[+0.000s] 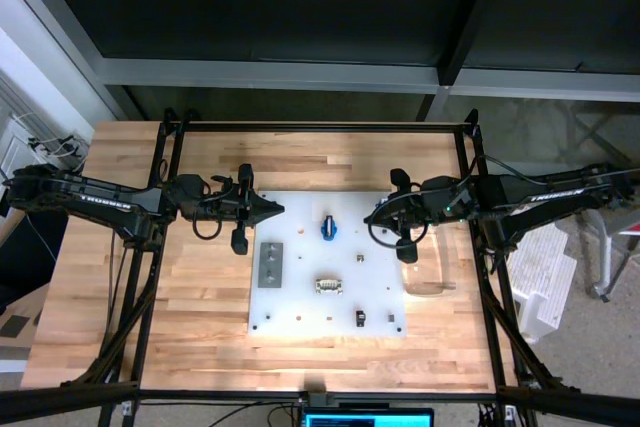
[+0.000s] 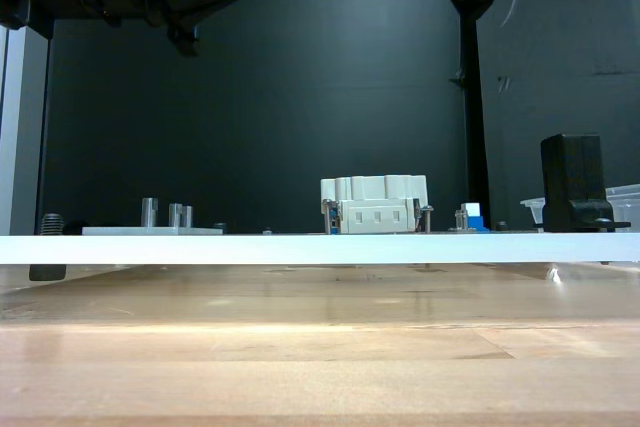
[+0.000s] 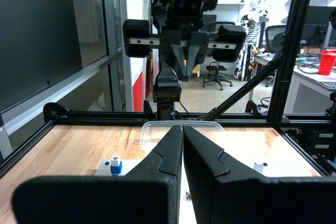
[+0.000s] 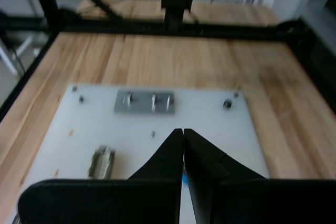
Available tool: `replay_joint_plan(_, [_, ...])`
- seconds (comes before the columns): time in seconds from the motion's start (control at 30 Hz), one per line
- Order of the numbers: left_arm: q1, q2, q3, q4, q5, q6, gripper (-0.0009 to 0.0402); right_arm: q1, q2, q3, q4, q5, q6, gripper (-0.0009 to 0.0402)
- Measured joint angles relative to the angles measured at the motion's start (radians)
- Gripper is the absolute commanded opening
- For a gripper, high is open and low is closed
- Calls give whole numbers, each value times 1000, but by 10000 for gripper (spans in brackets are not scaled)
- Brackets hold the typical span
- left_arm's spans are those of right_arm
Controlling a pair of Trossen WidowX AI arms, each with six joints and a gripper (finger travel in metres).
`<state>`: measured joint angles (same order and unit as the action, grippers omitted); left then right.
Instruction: Pick the 16mm bar and install on taskboard
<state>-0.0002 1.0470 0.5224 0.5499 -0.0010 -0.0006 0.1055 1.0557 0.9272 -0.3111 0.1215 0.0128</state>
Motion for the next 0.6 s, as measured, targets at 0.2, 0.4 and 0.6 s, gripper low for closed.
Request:
replay_joint_plan(0.2, [0, 0, 0, 0, 0, 0, 0, -68, -23, -101, 216, -43, -19, 0])
replay_joint_plan(0.4, [0, 0, 0, 0, 0, 0, 0, -116, -23, -172, 422, -98, -20, 0])
replay_joint_plan(0.6, [0, 0, 0, 0, 0, 0, 0, -126, -23, -248, 582, -119, -22, 0])
